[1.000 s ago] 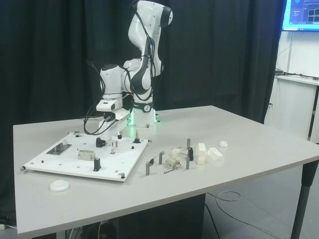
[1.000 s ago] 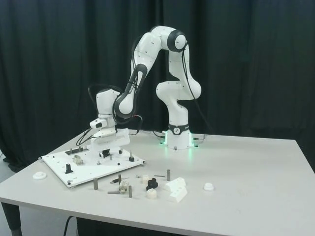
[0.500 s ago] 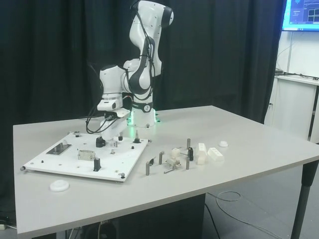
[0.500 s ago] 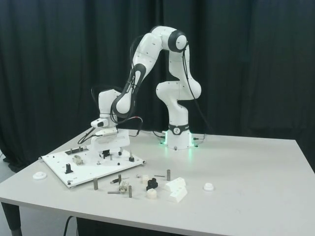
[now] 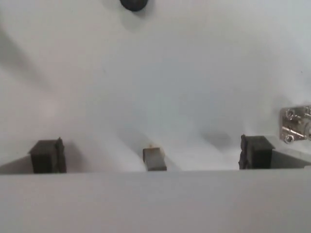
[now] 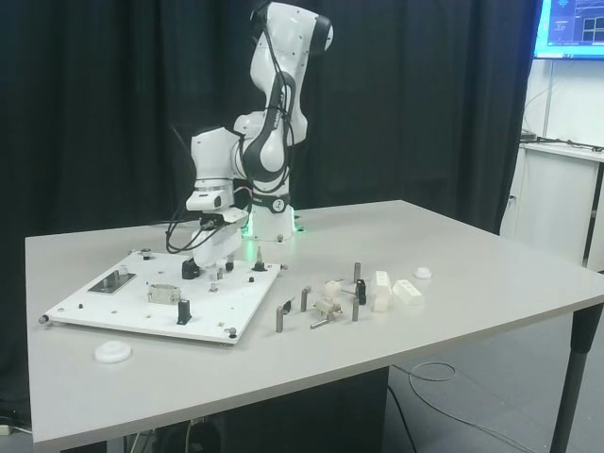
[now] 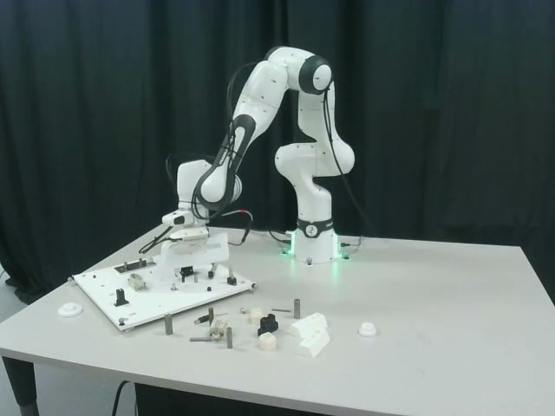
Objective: Remove square peg 2.
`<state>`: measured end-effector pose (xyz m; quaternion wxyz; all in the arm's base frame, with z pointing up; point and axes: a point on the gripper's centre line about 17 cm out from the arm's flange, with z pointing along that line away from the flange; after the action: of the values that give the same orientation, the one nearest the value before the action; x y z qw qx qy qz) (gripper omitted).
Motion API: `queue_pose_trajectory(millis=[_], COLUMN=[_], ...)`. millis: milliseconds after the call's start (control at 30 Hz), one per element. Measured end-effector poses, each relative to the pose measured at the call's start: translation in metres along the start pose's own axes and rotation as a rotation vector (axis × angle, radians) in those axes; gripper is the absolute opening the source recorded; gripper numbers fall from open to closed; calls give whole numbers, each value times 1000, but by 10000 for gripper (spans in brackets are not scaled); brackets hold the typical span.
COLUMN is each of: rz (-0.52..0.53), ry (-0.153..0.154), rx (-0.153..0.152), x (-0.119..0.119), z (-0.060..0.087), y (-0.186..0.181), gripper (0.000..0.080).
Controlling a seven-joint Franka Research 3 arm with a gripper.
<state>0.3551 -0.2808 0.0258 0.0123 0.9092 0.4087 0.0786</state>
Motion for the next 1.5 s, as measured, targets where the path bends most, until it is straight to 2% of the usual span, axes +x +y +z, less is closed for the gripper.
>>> queue_pose_trajectory(millis=[233,667,933,1133,1500], rz=[-9,-34,-58,-66,-36], ry=[-21,-33,-51,-85,-137], rx=[0,-9,-3,18,87], x=[-3,2,3,-6,-12], z=[2,-2,-4,-3,-3], y=[-1,3,2,-3,-19], gripper=[800,800,800,800,800])
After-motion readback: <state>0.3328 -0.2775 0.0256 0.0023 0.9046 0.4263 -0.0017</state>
